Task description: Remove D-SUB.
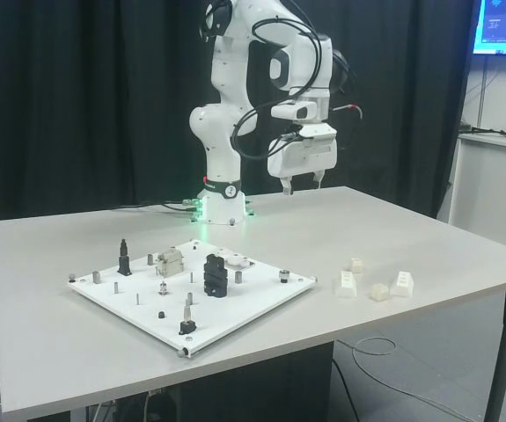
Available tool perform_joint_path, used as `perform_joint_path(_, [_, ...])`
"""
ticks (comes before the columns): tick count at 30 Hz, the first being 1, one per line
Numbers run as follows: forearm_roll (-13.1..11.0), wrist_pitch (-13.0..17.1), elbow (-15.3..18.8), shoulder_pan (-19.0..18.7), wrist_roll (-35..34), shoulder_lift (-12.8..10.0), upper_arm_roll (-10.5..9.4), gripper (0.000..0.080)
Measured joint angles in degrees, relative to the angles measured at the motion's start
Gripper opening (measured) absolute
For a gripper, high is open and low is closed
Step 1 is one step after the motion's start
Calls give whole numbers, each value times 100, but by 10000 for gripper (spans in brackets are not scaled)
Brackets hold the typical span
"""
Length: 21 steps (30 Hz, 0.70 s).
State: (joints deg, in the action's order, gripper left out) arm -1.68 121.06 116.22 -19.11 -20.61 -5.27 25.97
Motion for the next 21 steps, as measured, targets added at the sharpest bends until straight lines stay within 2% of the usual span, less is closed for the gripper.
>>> perform_joint_path(21, [-24, 72, -14, -8, 0, -18, -16, 800])
